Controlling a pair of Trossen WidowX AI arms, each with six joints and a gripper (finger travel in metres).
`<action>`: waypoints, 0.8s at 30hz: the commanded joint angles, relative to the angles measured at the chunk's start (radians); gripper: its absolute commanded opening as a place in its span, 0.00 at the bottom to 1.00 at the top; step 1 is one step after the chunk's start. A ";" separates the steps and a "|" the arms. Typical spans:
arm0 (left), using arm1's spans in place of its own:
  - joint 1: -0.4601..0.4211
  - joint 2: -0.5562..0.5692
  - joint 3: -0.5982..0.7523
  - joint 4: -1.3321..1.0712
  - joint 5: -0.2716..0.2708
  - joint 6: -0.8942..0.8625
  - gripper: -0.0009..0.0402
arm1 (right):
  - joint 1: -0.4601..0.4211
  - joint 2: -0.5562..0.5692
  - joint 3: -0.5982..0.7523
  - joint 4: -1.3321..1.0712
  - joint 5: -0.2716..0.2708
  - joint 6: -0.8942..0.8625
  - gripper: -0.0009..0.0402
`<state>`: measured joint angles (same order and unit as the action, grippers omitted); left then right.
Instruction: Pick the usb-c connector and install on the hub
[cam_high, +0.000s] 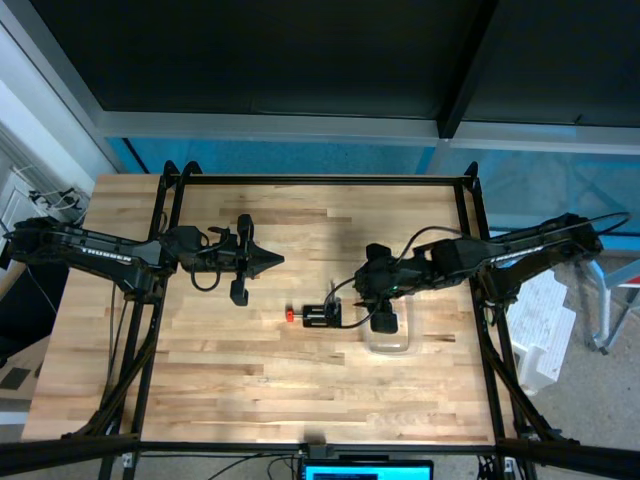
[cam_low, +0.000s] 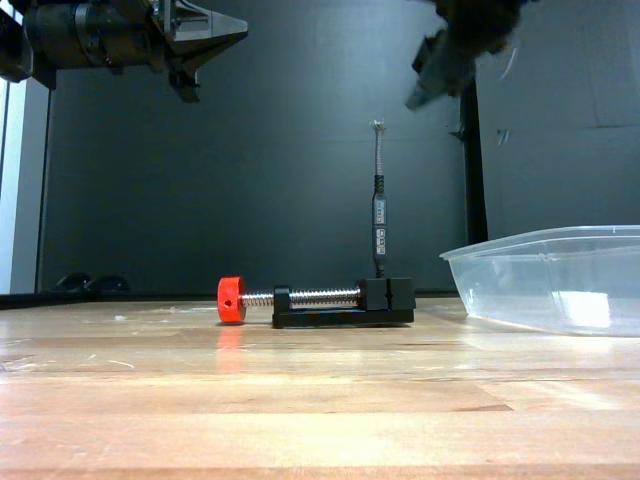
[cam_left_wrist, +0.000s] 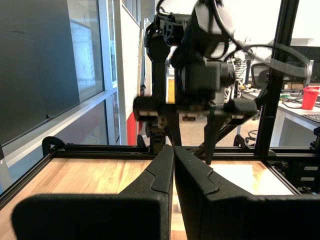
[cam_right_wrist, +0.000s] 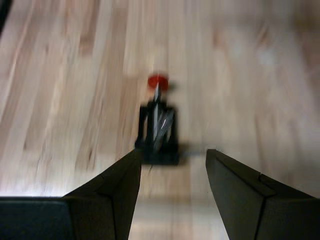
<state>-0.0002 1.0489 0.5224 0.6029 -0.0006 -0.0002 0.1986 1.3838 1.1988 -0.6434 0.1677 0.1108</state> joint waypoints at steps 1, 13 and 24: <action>0.000 0.000 0.000 0.000 0.000 0.000 0.02 | -0.002 -0.038 -0.019 0.087 0.025 -0.044 0.40; 0.000 0.000 0.000 0.000 0.000 0.000 0.02 | -0.055 -0.270 -0.304 0.570 0.016 -0.080 0.10; 0.000 0.000 0.000 0.000 0.000 0.000 0.02 | -0.109 -0.380 -0.480 0.837 -0.070 -0.095 0.02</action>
<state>-0.0002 1.0489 0.5224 0.6029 -0.0006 -0.0002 0.1020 1.0084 0.7288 0.1791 0.1173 0.0124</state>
